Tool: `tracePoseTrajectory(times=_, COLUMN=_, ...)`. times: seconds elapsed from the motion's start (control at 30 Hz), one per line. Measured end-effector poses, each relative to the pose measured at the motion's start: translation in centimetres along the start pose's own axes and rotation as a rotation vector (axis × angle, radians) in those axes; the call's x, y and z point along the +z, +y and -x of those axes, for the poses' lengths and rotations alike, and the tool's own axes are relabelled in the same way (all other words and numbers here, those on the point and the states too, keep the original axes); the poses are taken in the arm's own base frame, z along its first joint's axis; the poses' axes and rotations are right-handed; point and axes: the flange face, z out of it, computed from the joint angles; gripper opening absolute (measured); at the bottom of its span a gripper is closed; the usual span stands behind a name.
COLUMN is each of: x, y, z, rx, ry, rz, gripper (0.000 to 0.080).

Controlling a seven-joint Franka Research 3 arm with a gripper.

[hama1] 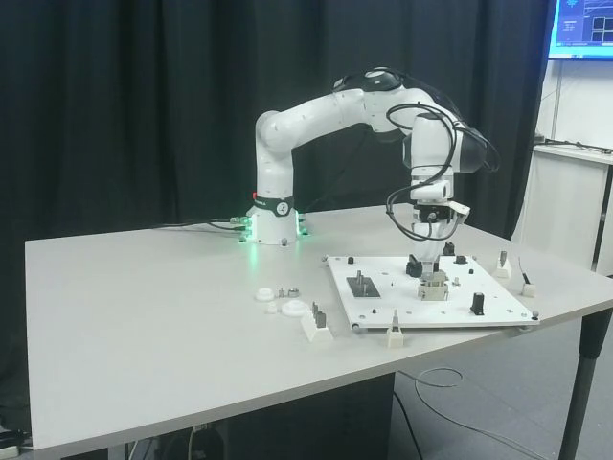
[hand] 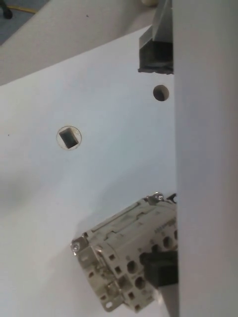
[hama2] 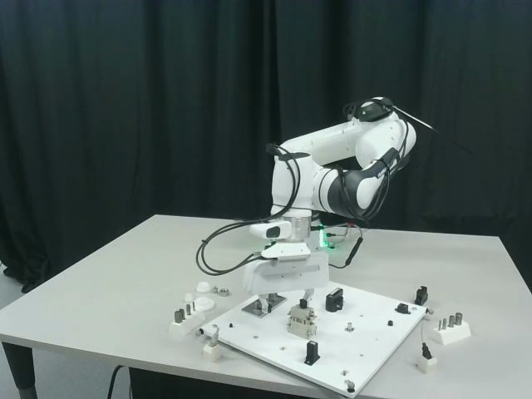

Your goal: Insert waterproof.

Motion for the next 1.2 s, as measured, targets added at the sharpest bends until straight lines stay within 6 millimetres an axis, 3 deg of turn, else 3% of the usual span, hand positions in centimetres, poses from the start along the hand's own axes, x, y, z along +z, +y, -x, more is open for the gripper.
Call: tracePoseTrajectory(times=1.2, x=0.7, y=-1.1, z=-0.6, rx=-0.033, ry=0.047, rz=0.009, gripper=0.08)
